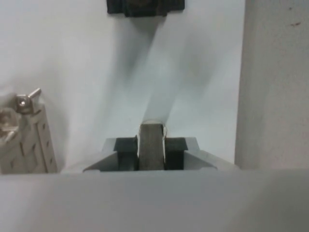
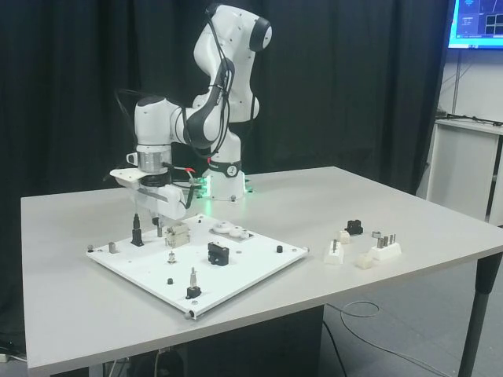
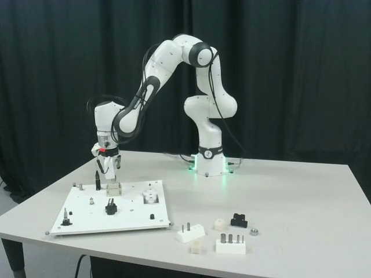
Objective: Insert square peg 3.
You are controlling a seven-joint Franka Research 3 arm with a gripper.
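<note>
Table [image 2: 377, 208] carries everything: arm base bolted near the rear, white board [image 2: 244, 271] at the front corner below the pincer, and small white fixture blocks [image 2: 385, 250] well apart from the pincer, toward the far end. Those blocks look like peg storage, kept off the board so the work area stays open.

Arm [image 3: 174, 63] arches over and reaches down so that the wrist hangs vertical above the board, presumably to keep the peg axis square to its hole.

Pincer [image 1: 151, 153] is pressed together on the peg [image 1: 151, 145], pinching it upright between both fingers with the lower end pointing at the board. Wrist view shows bare white board beneath the peg tip; no hole is visible directly under it, so alignment cannot be confirmed.

Neighbouring parts: a black post [image 2: 137, 232] stands on the board just beside the pincer, a pale block [image 2: 177, 234] near it on the other side. Both crowd the descent path.

Judgement: peg held above the board, not yet seated; insertion outstanding.
</note>
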